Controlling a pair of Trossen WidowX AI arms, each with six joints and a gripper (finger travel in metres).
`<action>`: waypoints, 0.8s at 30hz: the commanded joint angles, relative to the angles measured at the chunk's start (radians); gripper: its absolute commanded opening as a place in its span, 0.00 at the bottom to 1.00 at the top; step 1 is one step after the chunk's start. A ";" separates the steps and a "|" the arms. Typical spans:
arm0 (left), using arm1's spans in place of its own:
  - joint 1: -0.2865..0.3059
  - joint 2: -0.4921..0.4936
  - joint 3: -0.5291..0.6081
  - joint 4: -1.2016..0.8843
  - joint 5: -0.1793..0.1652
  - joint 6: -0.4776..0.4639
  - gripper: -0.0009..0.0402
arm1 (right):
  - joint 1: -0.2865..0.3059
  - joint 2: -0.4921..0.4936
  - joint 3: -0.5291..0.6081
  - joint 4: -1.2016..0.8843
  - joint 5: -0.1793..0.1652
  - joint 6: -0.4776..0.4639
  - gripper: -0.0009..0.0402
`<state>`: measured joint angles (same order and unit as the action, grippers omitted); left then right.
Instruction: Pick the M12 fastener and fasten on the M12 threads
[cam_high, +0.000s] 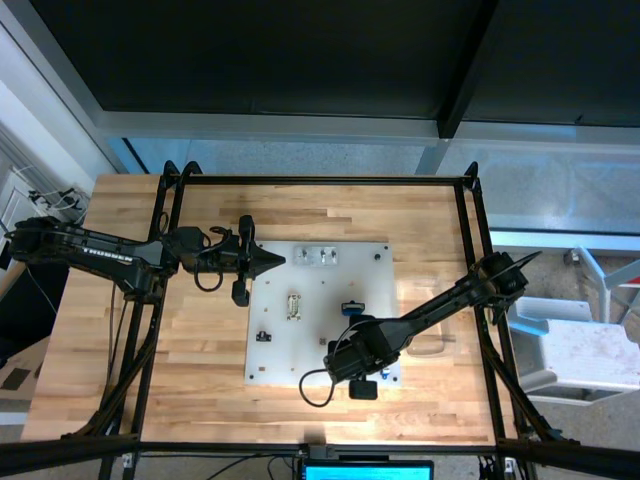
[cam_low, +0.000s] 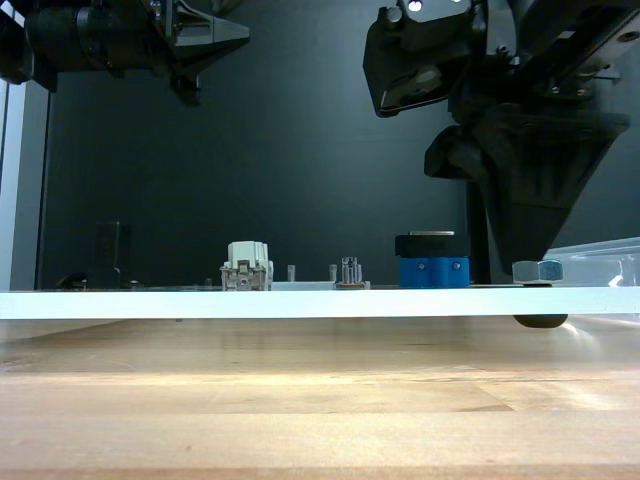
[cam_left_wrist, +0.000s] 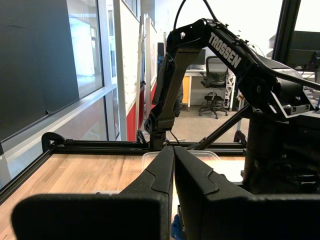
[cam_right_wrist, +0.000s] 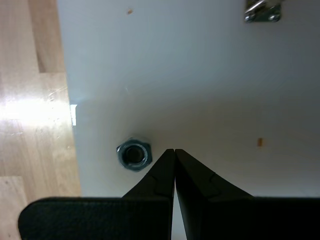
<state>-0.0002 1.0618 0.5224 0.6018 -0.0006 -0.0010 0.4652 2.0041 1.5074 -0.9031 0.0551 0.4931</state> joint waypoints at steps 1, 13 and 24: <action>0.000 0.000 0.000 0.000 0.000 0.000 0.02 | 0.000 0.001 0.000 0.000 -0.031 -0.002 0.02; 0.000 0.000 0.000 0.000 0.000 0.000 0.02 | 0.002 -0.013 0.000 -0.016 -0.274 -0.060 0.02; 0.000 0.000 0.000 0.000 0.000 0.000 0.02 | 0.002 -0.024 0.000 -0.019 -0.089 0.001 0.02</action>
<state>-0.0002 1.0618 0.5228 0.6014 -0.0006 -0.0006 0.4679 1.9820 1.5074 -0.9215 -0.0563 0.4934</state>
